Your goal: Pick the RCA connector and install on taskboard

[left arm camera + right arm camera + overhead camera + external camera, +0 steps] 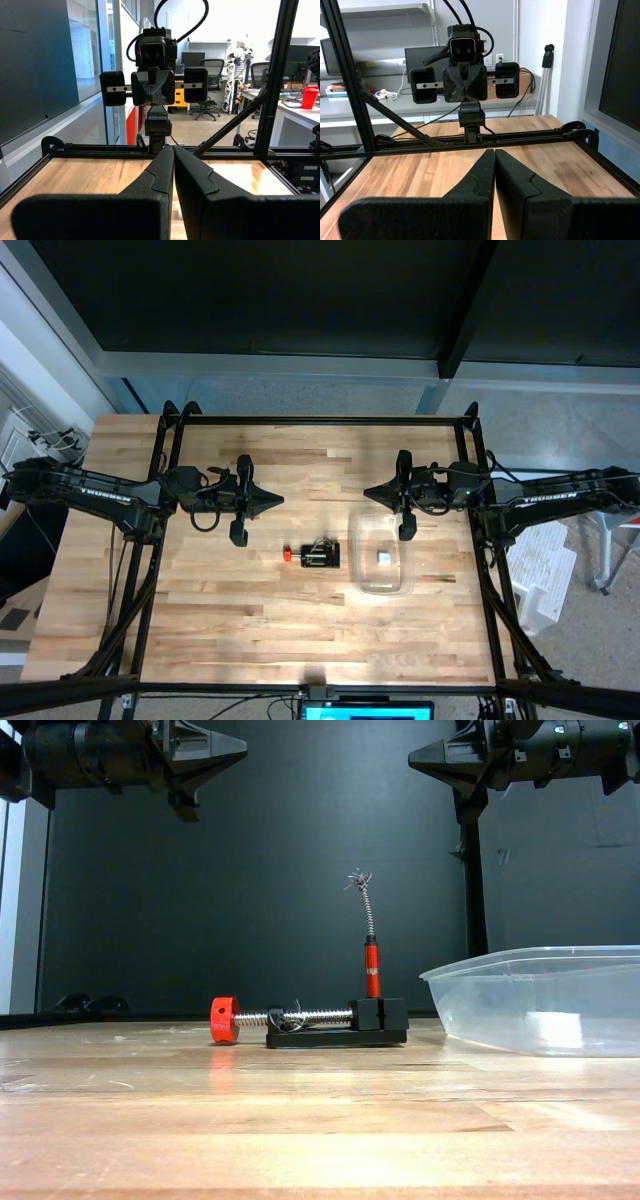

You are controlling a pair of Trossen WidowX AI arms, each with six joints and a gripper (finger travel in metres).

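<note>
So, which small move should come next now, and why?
Probably the right gripper should open and start down toward the RCA connector. It hangs shut above the table, close to the clear tray in which the connector lies, to the right of the taskboard. The left gripper also hangs shut, but farther from the tray, left of the taskboard.

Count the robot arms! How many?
2. The left arm reaches in from the table's left edge, left tool shut and raised. The right arm reaches in from the right edge, right tool shut and raised. None seem hidden.
</note>
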